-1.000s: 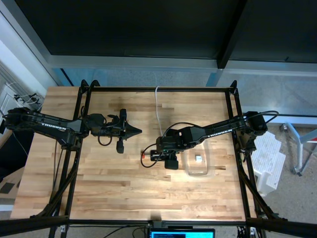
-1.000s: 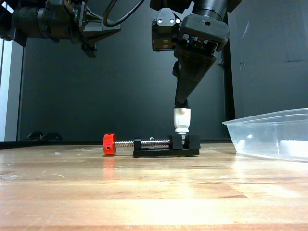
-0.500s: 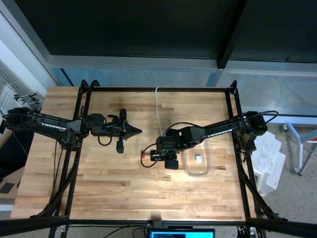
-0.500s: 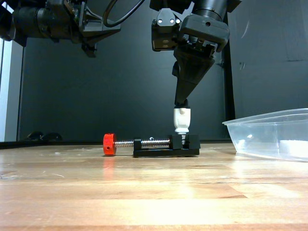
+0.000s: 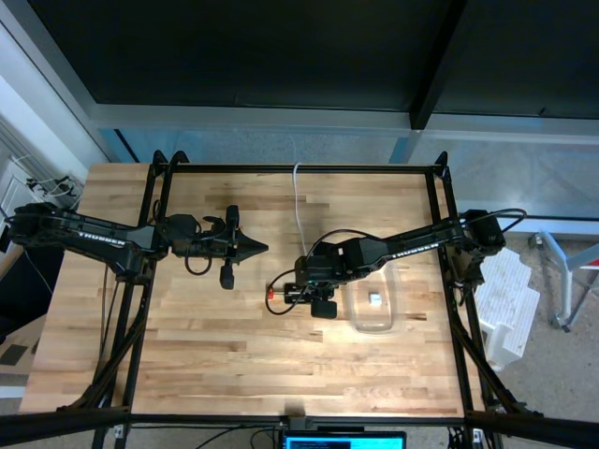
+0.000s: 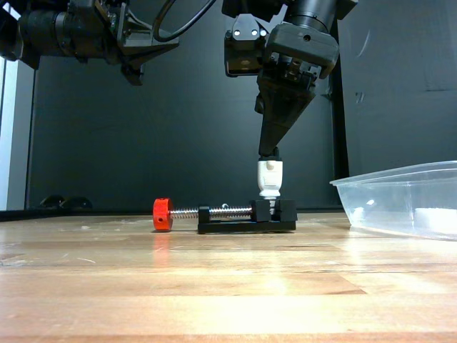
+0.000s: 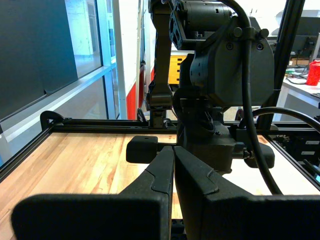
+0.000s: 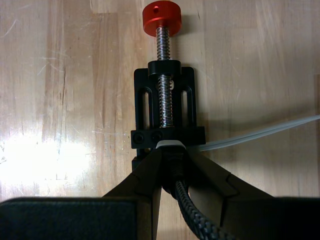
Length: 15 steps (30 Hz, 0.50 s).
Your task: Remove the power plug from the receptacle and place in the container
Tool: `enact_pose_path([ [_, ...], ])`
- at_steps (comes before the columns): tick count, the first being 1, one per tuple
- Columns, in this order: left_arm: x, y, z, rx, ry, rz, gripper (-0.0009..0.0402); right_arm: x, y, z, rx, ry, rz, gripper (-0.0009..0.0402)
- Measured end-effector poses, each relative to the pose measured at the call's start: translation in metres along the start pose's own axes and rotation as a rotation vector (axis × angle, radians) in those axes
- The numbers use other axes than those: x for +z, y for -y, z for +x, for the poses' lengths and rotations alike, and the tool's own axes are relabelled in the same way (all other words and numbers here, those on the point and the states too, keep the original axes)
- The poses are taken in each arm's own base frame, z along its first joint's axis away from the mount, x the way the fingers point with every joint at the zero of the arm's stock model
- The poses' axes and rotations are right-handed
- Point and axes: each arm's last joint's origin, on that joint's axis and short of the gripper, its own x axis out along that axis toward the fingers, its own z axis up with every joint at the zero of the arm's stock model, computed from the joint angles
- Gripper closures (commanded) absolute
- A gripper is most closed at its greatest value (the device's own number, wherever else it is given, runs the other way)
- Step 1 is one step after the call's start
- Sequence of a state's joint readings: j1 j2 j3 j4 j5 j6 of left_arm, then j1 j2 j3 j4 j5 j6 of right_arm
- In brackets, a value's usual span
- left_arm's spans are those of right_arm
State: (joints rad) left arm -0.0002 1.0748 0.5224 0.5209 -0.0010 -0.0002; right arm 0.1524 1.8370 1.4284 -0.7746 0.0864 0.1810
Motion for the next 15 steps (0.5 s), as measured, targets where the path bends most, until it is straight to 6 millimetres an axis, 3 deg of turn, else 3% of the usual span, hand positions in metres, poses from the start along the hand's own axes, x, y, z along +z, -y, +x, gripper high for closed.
enact_pose_path([
  [3,0.0000,0.0000,0.0000,0.000,0.000,0.000,0.0393,0.0000,0.0000,0.0000,0.000,0.000,-0.004,0.0395],
  [15,0.0002,0.0000,0.0000,0.000,0.001,0.000,0.0393,0.0002,0.0003,-0.0001,0.000,0.001,-0.006,0.0393],
])
